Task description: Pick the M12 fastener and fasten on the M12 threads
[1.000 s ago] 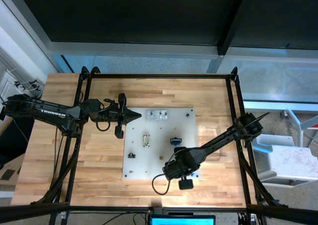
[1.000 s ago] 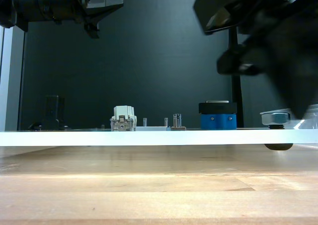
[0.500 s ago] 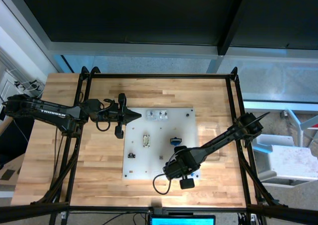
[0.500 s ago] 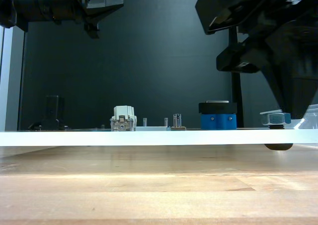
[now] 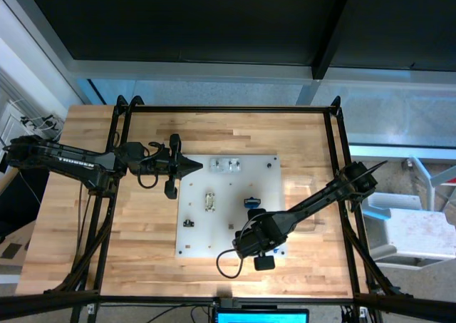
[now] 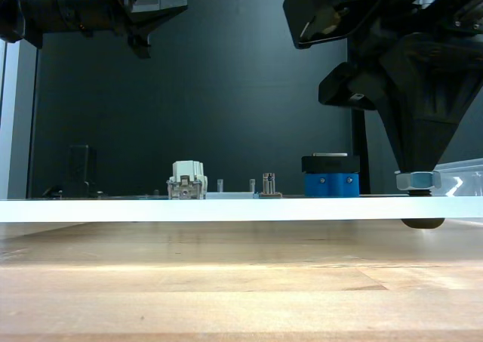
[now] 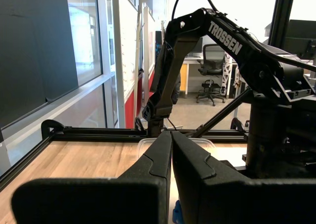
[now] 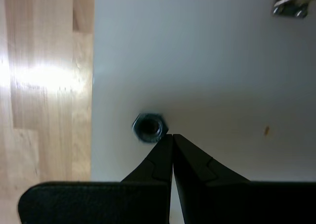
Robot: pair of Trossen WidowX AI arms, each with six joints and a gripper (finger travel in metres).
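The silver M12 nut [image 6: 417,180] [image 8: 148,127] sits on its stud near the near right edge of the white board [image 5: 214,230], with a sliver of black stud [image 6: 413,193] showing under it. My right gripper [image 6: 416,168] [image 8: 173,135] [image 5: 244,249] points straight down, shut with nothing between its fingers. Its tips are at the nut's edge, just above it. In the high view the arm hides the nut. My left gripper [image 5: 198,166] [image 6: 181,8] [image 7: 171,133] hangs shut above the board's far left edge.
A blue block [image 6: 330,183] [image 5: 251,202], a white connector [image 6: 187,182] [image 5: 209,202] and a silver post [image 6: 269,183] stand mid-board. The clear tray [image 5: 303,222] [image 6: 464,177] lies right of the board, behind the stud in the low view.
The right gripper has shifted left in the low view, from right of the nut to directly over it. The nut and the left arm have not moved.
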